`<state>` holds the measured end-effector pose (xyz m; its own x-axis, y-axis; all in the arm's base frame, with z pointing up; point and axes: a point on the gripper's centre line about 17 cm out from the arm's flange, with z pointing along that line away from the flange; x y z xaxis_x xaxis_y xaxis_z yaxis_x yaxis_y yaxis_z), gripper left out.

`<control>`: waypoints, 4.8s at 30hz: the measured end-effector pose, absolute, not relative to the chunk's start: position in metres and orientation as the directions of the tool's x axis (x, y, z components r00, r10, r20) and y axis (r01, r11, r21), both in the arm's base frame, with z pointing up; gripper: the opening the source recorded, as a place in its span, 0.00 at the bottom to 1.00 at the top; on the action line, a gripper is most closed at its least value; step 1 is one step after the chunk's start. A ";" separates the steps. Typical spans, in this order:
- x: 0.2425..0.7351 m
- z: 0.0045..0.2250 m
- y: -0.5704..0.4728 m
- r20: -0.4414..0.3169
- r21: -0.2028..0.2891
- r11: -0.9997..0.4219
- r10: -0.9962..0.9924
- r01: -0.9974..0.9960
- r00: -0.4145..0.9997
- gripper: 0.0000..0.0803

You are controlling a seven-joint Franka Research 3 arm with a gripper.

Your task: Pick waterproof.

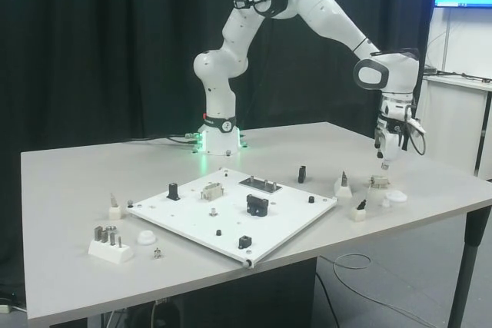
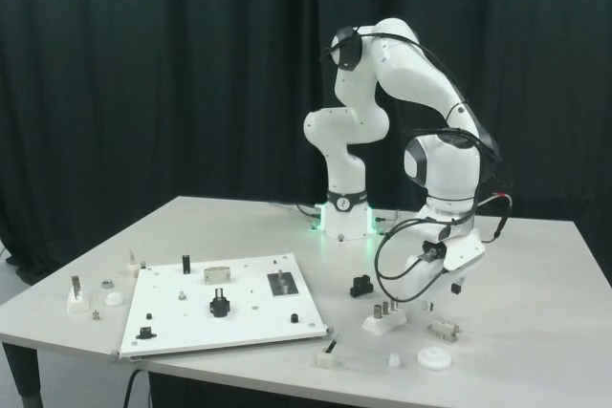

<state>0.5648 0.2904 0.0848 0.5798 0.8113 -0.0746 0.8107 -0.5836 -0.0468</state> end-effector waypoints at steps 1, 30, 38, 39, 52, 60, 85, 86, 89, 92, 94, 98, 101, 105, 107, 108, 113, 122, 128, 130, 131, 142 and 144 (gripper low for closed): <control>0.565 0.085 0.290 -0.075 -0.047 -0.589 0.807 0.807 0.585 1.00; 0.567 0.089 0.290 -0.083 -0.006 -0.951 0.308 0.309 0.948 1.00; 0.562 0.089 0.300 -0.093 -0.022 -0.994 0.111 0.110 0.989 1.00; 0.562 0.089 0.301 -0.096 -0.023 -0.997 0.076 0.074 0.992 1.00; 0.554 0.083 0.321 -0.112 -0.014 -0.960 -0.276 -0.279 0.955 1.00; 0.553 0.075 0.331 -0.113 -0.010 -0.902 -0.429 -0.432 0.896 1.00; 0.559 0.058 0.330 -0.091 0.019 -0.646 -0.762 -0.763 0.642 1.00; 0.560 0.058 0.330 -0.090 0.021 -0.627 -0.777 -0.779 0.623 1.00; 0.560 0.058 0.329 -0.087 0.029 -0.553 -0.831 -0.832 0.549 1.00; 0.560 0.058 0.328 -0.083 0.035 -0.496 -0.867 -0.868 0.492 1.00; 0.561 0.058 0.327 -0.084 0.038 -0.460 -0.886 -0.887 0.455 1.00; 0.562 0.058 0.325 -0.091 0.045 -0.364 -0.929 -0.930 0.359 1.00; 0.563 0.058 0.322 -0.094 0.046 -0.303 -0.950 -0.952 0.298 1.00; 0.564 0.059 0.317 -0.092 0.042 -0.237 -0.968 -0.971 0.232 1.00; 0.565 0.060 0.314 -0.086 0.037 -0.207 -0.975 -0.978 0.203 1.00; 0.565 0.060 0.314 -0.083 0.034 -0.194 -0.978 -0.980 0.191 1.00; 0.565 0.060 0.310 -0.055 0.013 -0.140 -0.989 -0.990 0.139 1.00; 0.560 0.058 0.305 0.006 -0.010 -0.080 -0.997 -0.997 0.080 1.00; 0.558 0.059 0.298 0.047 -0.021 -0.058 -0.997 -0.998 0.057 1.00; 0.558 0.059 0.295 0.061 -0.024 -0.051 -0.997 -0.998 0.050 1.00; 0.557 0.059 0.293 0.067 -0.026 -0.048 -0.997 -0.998 0.047 1.00; 0.562 0.055 0.281 0.090 -0.039 -0.021 -0.996 -0.999 0.018 1.00; 0.562 0.054 0.280 0.085 -0.035 -0.014 -0.996 -0.999 0.011 1.00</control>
